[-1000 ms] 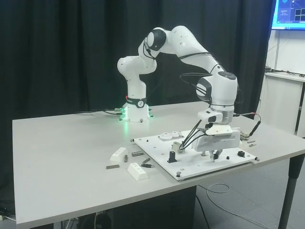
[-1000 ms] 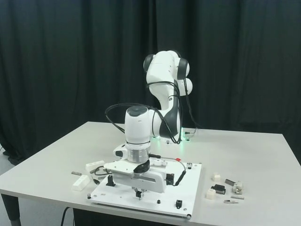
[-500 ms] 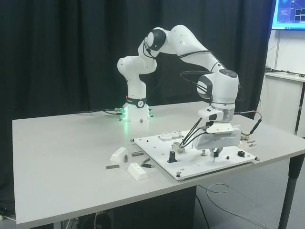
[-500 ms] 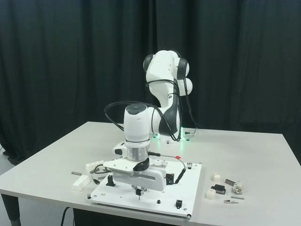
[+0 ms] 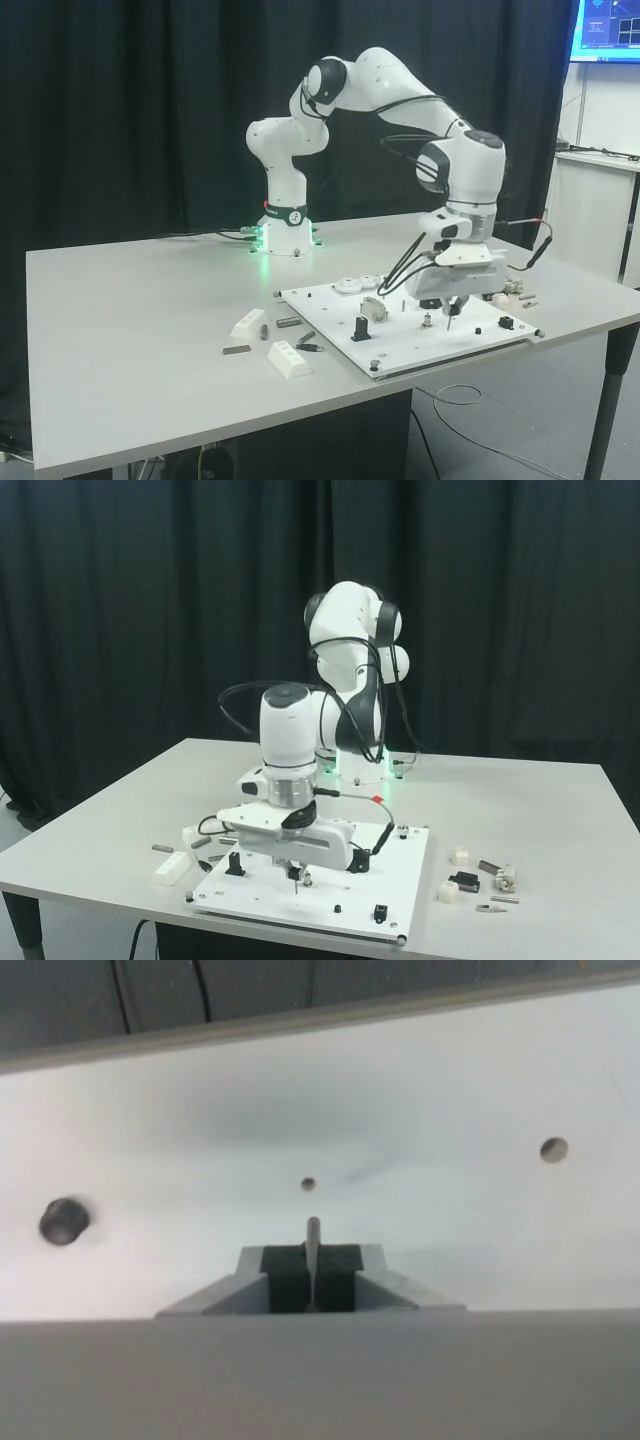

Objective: Remove round peg 1.

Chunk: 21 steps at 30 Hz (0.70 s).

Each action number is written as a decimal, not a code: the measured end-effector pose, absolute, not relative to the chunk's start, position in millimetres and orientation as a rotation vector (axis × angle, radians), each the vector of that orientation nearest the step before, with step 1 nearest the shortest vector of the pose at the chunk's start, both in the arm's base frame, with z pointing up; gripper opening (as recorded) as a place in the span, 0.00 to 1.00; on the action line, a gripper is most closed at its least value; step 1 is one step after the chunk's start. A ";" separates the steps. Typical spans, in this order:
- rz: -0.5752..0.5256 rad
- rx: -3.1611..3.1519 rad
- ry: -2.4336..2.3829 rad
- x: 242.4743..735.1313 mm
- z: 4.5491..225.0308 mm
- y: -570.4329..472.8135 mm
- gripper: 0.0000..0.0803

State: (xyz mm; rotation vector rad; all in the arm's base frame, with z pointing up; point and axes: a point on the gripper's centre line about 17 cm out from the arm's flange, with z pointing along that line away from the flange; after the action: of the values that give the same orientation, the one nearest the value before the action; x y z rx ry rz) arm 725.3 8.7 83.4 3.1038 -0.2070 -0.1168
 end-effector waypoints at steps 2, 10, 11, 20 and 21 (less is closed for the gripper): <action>-0.124 3.104 -0.206 725.4 88.5 9.2 0.02; -0.126 3.105 -0.201 727.7 97.9 9.9 0.02; -0.126 3.105 -0.200 727.7 98.0 9.8 0.02; -0.125 3.102 -0.200 727.8 98.1 6.8 0.02; -0.125 3.102 -0.199 727.8 98.1 6.3 0.02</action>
State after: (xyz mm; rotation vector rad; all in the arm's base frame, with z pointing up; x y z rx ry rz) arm 727.8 6.3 98.1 3.1017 -0.1992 -0.1251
